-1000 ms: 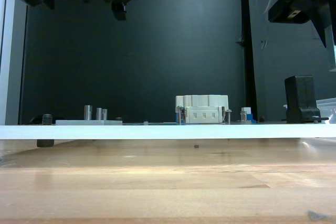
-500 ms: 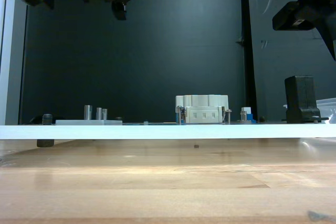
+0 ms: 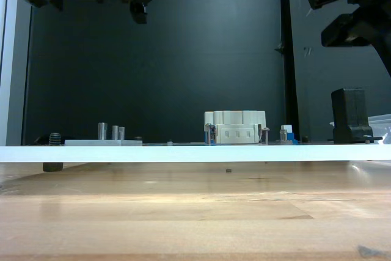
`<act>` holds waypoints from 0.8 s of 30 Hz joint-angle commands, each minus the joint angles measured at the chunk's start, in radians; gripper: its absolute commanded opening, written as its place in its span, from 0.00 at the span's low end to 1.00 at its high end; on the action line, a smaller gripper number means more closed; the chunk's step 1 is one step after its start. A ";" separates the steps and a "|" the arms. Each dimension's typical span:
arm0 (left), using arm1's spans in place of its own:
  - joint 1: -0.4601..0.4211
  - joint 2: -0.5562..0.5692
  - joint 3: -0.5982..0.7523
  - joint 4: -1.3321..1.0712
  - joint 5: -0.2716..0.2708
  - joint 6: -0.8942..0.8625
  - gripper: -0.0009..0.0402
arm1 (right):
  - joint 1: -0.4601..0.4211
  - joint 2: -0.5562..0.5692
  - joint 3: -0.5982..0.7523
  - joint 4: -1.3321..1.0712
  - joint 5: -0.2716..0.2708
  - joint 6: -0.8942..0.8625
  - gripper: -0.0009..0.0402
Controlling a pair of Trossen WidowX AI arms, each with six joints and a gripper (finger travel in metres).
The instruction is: Pick the 16mm bar and place in it's hole on the taskboard
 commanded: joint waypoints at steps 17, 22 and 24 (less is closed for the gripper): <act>0.000 0.000 0.000 0.000 0.000 0.000 0.02 | 0.007 -0.001 -0.041 0.046 -0.004 0.021 0.02; 0.000 0.000 0.000 0.000 0.000 0.000 0.02 | 0.010 0.021 -0.040 0.054 -0.005 0.024 0.02; 0.000 0.000 0.001 0.000 0.000 0.000 0.02 | 0.010 0.030 -0.040 0.063 -0.005 0.023 0.02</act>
